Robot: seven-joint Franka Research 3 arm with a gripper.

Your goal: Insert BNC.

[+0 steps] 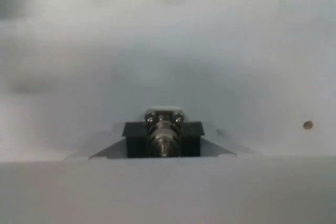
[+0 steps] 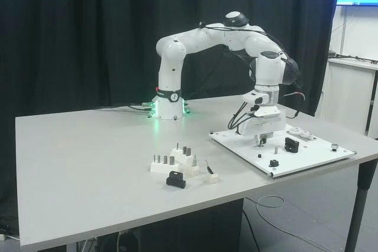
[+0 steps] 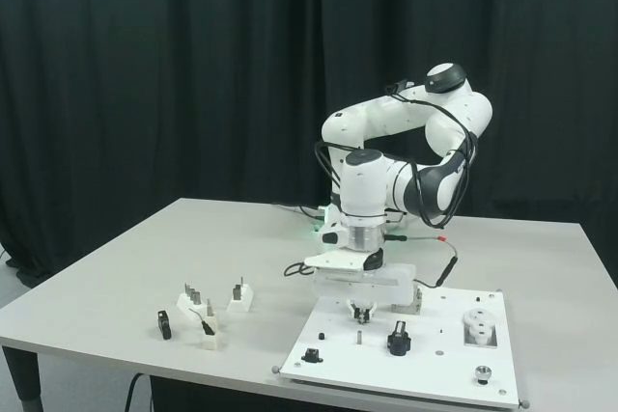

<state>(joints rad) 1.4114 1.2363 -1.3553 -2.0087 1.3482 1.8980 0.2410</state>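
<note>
The white seven-joint arm (image 2: 207,39) reaches from its green-lit base (image 2: 168,109) at the far side of the grey table (image 2: 82,157) and bends down over the flat white square task board (image 2: 307,157), which lies at the table's near right corner in the first room view. Its gripper (image 2: 260,140) hangs just above the board's middle, and in the second room view the gripper (image 3: 363,312) is low over the board (image 3: 435,373), between the small black fittings standing there. The wrist view looks down past a pale blurred edge onto a metal cylindrical BNC connector (image 1: 164,137) with two small screw heads beside its top, seated in a black block holder (image 1: 137,139) and resting on the white surface; a small round hole (image 1: 308,125) lies well apart from it. The fingers appear closed on this connector, with the black pads flanking it on both sides. On the board a black knob-like fitting (image 3: 398,343) stands just beside the gripper and a white round part (image 3: 480,323) lies farther right. Left of the board, a cluster of white blocks holding grey pegs (image 2: 174,160) and a small black part (image 2: 175,179) sit on the bare table.
</note>
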